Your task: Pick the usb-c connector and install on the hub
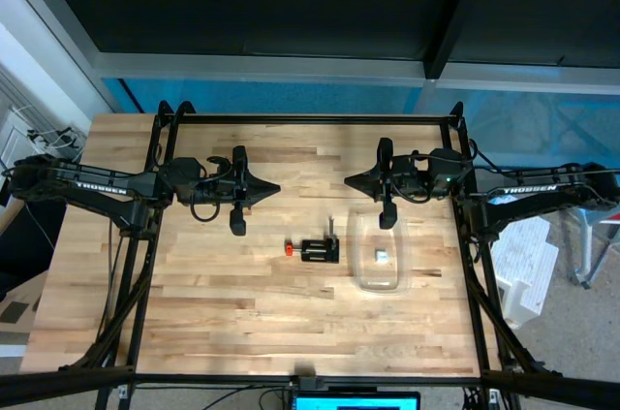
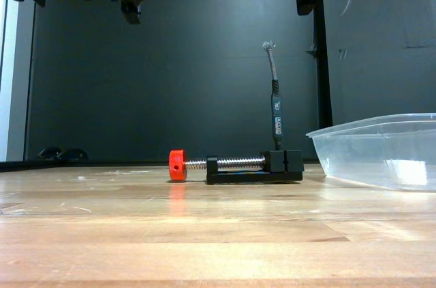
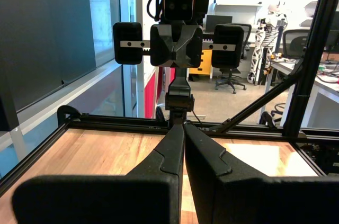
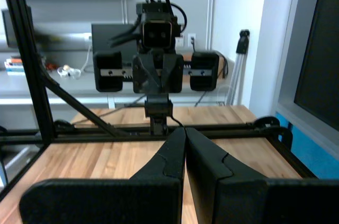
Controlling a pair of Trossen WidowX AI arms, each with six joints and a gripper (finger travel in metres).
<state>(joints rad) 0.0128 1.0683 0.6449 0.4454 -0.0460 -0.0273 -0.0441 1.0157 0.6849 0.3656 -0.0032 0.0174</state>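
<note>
Wooden table point(image 1: 242, 323) with a black frame point(image 1: 310, 119) round its edges, carrying the hub point(image 1: 320, 251), a small black block that lay near the table's middle and served here as the reference. The left arm point(image 1: 87, 185) reached inward from the hub's left and the right arm point(image 1: 528, 189) from its right. Both were held level and well above the table top. The left gripper point(image 1: 275, 187) hung on the far side of the hub and to its left. Its fingers point(image 3: 172, 150) were pressed together to a point with nothing between them. The right gripper point(image 1: 349, 180) hung on the far side of the hub and to its right, pointing toward the left gripper. Its fingers point(image 4: 169, 155) were likewise closed together and held nothing. The two tips were apart, and neither touched the hub. A clear plastic tray point(image 1: 363, 274) rested on the table just beside the hub's right end. The hub's orange-red knob point(image 1: 289, 248) was at its left end, the end away from the tray. A thin pin point(image 2: 276, 107), dark at the base and braided grey at the tip, rose nearly upright from the hub's right end. A small whitish-grey piece point(image 1: 382, 255) lay inside the tray, to the right of the hub. The usb-c connector could not be made out in any view, so its place relative to the hub cannot be told.
</note>
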